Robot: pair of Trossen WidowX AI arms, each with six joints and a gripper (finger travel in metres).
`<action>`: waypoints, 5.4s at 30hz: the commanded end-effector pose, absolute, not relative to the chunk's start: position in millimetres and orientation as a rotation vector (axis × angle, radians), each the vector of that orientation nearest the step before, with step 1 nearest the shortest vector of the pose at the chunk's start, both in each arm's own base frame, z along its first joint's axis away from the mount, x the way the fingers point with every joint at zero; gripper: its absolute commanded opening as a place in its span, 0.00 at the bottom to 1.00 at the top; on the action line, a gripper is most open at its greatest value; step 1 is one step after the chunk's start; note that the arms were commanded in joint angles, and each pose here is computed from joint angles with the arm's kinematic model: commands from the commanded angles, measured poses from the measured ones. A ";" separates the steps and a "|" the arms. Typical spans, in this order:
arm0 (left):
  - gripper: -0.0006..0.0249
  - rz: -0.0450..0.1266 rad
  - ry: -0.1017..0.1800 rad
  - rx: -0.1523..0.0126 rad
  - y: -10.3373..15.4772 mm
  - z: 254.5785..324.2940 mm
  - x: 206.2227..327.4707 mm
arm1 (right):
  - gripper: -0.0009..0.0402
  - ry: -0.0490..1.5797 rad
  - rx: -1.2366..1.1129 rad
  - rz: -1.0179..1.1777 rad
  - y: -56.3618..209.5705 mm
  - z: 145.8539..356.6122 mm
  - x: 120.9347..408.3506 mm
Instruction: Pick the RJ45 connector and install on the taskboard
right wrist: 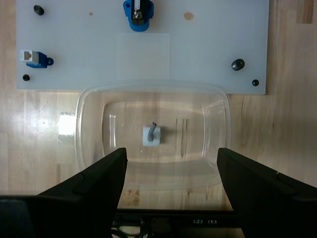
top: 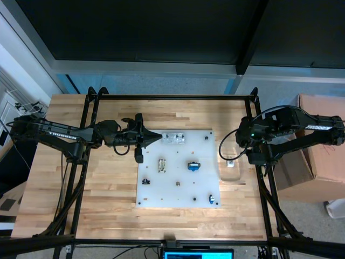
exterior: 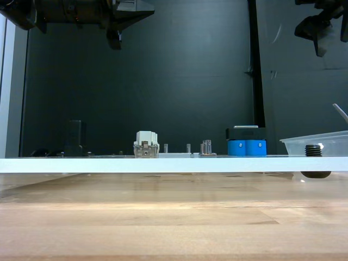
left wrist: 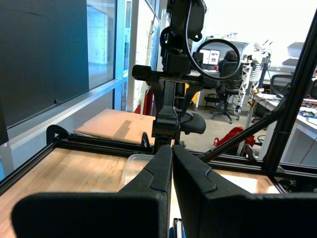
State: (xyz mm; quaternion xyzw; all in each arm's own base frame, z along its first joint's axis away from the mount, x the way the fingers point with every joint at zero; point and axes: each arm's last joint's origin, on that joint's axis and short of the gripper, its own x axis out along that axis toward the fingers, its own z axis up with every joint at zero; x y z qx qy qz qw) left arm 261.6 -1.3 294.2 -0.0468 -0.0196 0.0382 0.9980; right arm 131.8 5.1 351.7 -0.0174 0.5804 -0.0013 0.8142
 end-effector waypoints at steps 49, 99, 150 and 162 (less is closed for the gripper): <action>0.02 0.077 -0.040 -0.094 -1.2 294.3 261.7 | 0.58 1.451 0.021 -0.006 10.0 235.6 150.8; 0.02 0.077 -0.040 -0.094 -1.2 294.3 261.7 | 0.01 1.456 0.065 -0.043 11.3 208.9 154.4; 0.02 0.077 -0.040 -0.094 -1.2 294.3 261.7 | 0.02 1.447 0.021 -0.088 10.0 276.8 159.8; 0.02 0.077 -0.040 -0.094 -1.2 294.3 261.7 | 0.02 1.455 0.021 -0.089 9.9 284.0 158.0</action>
